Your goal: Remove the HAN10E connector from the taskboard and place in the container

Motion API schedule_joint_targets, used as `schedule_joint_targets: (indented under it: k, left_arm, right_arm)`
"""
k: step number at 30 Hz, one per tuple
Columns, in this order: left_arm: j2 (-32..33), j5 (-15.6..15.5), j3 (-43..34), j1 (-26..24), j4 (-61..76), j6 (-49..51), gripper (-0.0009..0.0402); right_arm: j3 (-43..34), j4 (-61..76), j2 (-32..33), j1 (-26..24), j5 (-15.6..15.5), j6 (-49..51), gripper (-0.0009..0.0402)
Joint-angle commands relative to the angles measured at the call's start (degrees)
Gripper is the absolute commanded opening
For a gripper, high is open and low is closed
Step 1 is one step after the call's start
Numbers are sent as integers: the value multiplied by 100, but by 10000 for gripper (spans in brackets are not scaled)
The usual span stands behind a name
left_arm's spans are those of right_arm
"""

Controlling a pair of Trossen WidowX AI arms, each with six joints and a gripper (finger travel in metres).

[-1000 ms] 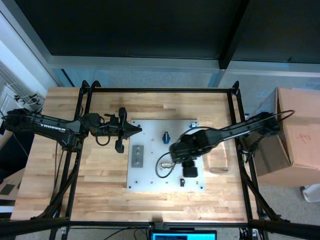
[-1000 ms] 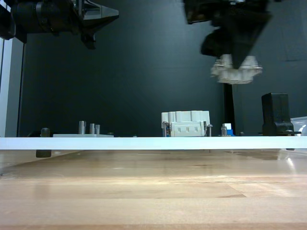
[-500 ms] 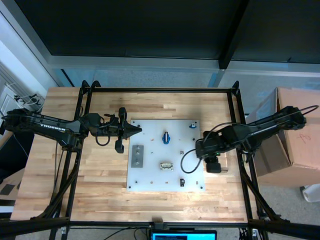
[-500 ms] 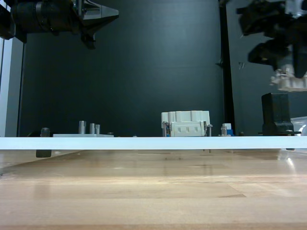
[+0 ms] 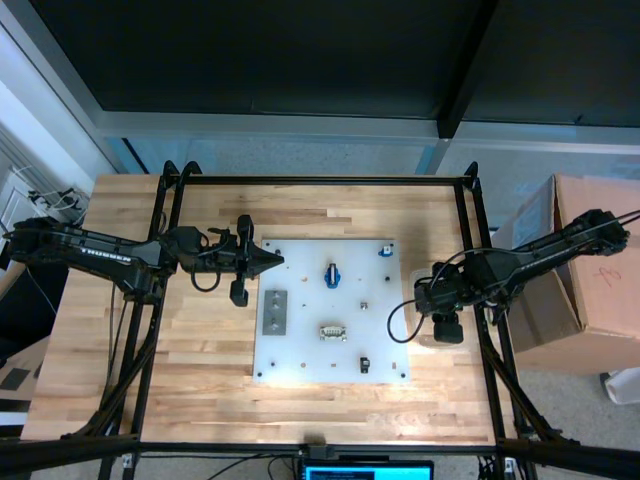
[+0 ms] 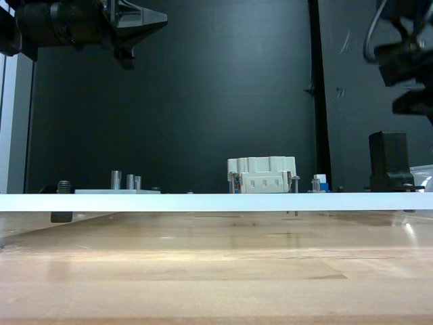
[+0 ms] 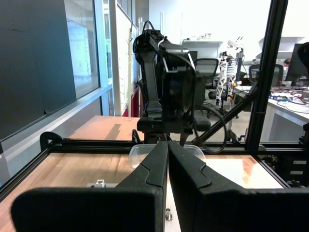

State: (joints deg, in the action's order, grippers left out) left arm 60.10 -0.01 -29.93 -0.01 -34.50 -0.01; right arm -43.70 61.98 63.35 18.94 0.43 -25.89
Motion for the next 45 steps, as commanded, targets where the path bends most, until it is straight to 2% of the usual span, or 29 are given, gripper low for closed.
schedule_joint_targets:
  k: [1, 5, 10, 12, 23, 29, 33, 37, 40, 45]
  left_arm:
    - [2, 0, -2, 2, -2, 0, 0]
    - [2, 2, -2, 0, -2, 0, 0]
    - [2, 0, -2, 0, -2, 0, 0]
    - [2, 0, -2, 0, -2, 0, 0]
    - [2, 0, -2, 2, -2, 0, 0]
    - [0, 0, -2, 2, -2, 0, 0]
    - [0, 2, -2, 0, -2, 0, 0]
    - [0, 2, -2, 2, -2, 0, 0]
    - [0, 0, -2, 2, -2, 0, 0]
    - [2, 0, -2, 0, -2, 0, 0]
  right_arm:
    - [240, -199, 7, 9, 2, -304, 17]
    - [485, -483, 7, 11, 0, -529, 29]
    - [769, -546, 7, 17, 72, -852, 68]
    - [857, -621, 7, 20, 175, -1008, 89]
    - [901, -728, 7, 24, 275, -1025, 226]
    - [715, -691, 4, 20, 269, -807, 277]
    - [352, -625, -13, -24, 439, -463, 282]
    - [-111, -719, -17, -271, 474, 74, 270]
    - [-452, -1045, -26, -446, 634, 595, 250]
    - [-728, -2131, -26, -778, 654, 1453, 204]
